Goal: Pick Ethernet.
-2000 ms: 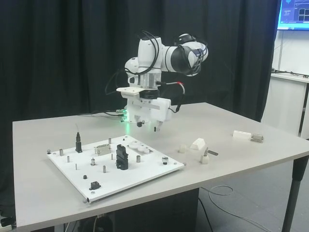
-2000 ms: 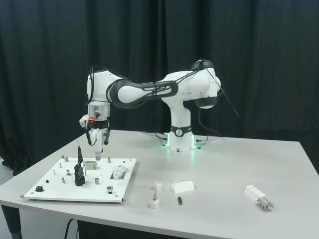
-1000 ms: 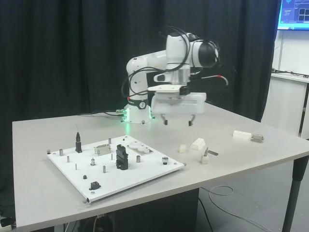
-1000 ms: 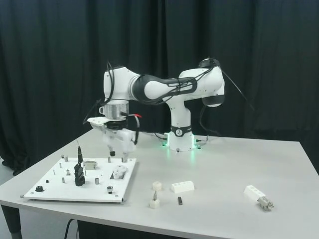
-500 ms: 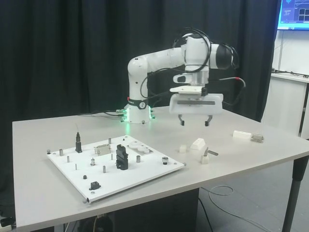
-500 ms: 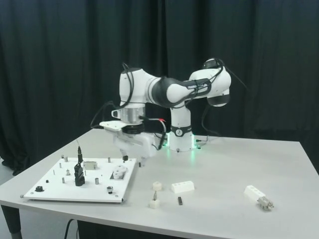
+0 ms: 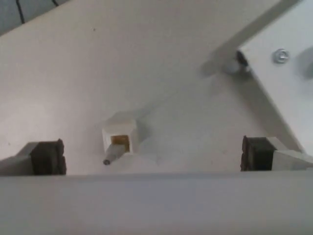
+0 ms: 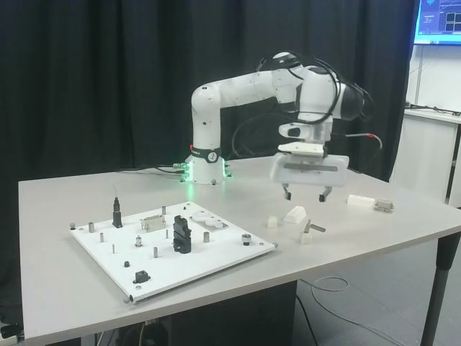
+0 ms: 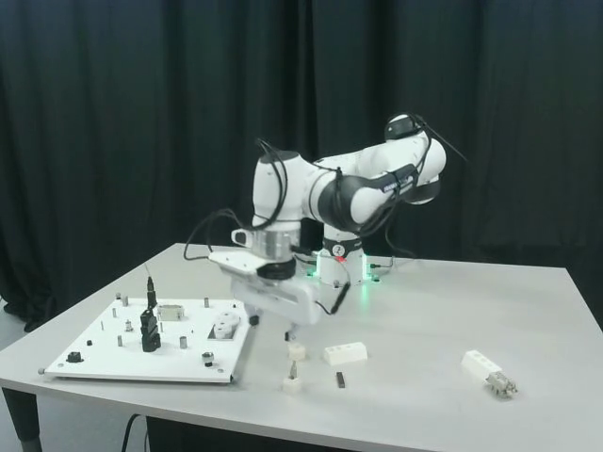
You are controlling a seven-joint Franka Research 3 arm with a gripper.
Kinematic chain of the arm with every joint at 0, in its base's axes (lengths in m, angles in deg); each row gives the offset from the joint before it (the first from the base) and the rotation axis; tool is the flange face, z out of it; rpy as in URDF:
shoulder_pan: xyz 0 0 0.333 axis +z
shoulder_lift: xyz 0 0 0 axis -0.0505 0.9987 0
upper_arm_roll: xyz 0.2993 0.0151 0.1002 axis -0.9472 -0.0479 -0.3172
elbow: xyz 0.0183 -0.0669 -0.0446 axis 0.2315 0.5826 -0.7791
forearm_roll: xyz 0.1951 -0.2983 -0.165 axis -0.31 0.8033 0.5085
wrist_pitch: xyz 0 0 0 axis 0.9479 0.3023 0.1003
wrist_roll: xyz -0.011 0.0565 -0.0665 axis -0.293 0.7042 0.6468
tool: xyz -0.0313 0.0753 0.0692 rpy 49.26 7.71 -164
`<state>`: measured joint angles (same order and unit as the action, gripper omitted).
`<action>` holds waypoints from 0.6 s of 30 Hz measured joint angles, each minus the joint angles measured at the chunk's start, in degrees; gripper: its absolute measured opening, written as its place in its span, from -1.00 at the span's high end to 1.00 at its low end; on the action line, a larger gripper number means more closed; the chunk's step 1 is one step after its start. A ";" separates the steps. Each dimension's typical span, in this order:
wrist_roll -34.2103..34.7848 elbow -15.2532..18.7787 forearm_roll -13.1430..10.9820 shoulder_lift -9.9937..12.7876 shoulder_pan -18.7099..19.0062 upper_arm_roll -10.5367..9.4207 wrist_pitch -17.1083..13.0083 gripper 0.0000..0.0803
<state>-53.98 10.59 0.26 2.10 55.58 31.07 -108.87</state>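
My gripper (image 8: 305, 195) hangs open above the small white parts lying beside the white board (image 8: 216, 254). Seen from the second room view, the gripper (image 9: 271, 328) is just over a small white cube (image 9: 297, 351). The wrist view places a white cube with a short pin (image 7: 119, 138) on the table between the open gripper (image 7: 151, 155) and its black pads (image 7: 46, 157), well below them. A white block with a grey metal end (image 8: 371, 203) lies apart, further from the board. Nothing is held.
Close to the cube (image 8: 273, 221) lie a white wedge-shaped block (image 8: 294, 215), a small white piece with an upright pin (image 8: 307, 236) and a thin dark piece (image 9: 340, 379). The board carries black connectors (image 8: 181, 235) and several pegs; its corner (image 7: 288, 73) shows in the wrist view.
The arm has swung from over the board's far side across to the loose white parts beside it and has come lower. The gripper stays open and holds nothing.
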 joint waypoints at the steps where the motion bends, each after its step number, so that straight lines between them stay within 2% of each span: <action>1: 0.00 -0.23 0.15 0.00 0.00 -0.42 -0.21 -0.99; 10: 0.98 -2.26 1.34 0.12 -0.42 -4.19 -1.46 -0.99; 18: 1.62 -3.29 2.65 0.27 -1.02 -6.72 -2.14 -0.99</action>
<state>-52.36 7.30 2.91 2.37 54.56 24.35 -111.01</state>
